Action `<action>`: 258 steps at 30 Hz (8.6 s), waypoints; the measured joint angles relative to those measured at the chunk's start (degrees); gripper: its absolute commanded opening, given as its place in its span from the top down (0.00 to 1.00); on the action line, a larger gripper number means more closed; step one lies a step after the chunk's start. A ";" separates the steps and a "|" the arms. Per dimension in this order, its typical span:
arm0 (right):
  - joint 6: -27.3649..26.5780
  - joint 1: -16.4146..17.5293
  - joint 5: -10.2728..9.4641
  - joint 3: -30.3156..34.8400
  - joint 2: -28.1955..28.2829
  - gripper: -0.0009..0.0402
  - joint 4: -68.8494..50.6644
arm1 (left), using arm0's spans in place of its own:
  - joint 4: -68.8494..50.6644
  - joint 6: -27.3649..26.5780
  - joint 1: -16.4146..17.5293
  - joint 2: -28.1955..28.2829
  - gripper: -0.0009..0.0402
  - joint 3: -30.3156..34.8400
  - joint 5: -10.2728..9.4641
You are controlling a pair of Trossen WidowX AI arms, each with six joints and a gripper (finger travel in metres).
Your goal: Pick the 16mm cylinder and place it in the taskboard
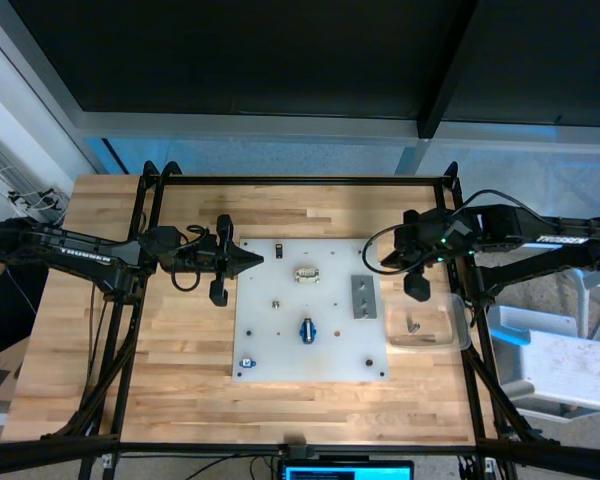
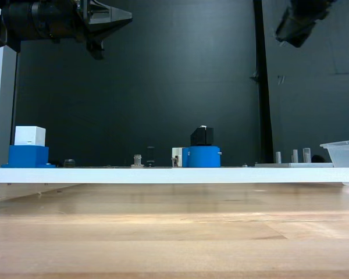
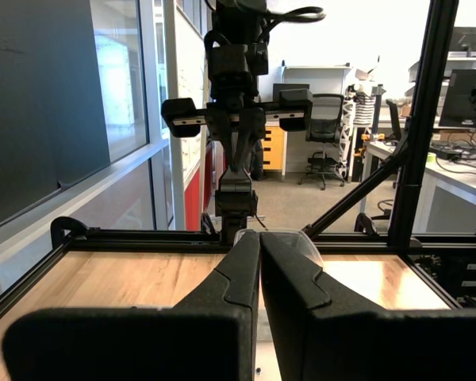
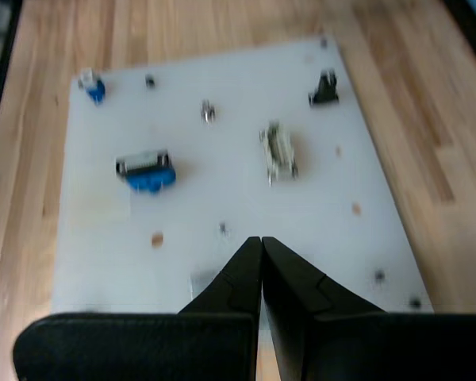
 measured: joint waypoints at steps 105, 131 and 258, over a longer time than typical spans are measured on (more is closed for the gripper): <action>21.62 25.33 0.00 -12.07 6.38 0.57 -17.86 | 0.02 -0.02 0.00 -0.02 0.98 0.02 0.00; 24.83 28.13 1.53 -17.42 8.85 0.53 -11.54 | 0.02 -0.02 0.00 -0.02 0.98 0.00 0.00; 33.40 32.13 2.49 -21.40 10.62 0.91 -4.07 | 0.02 -0.02 0.00 0.00 0.98 0.00 0.00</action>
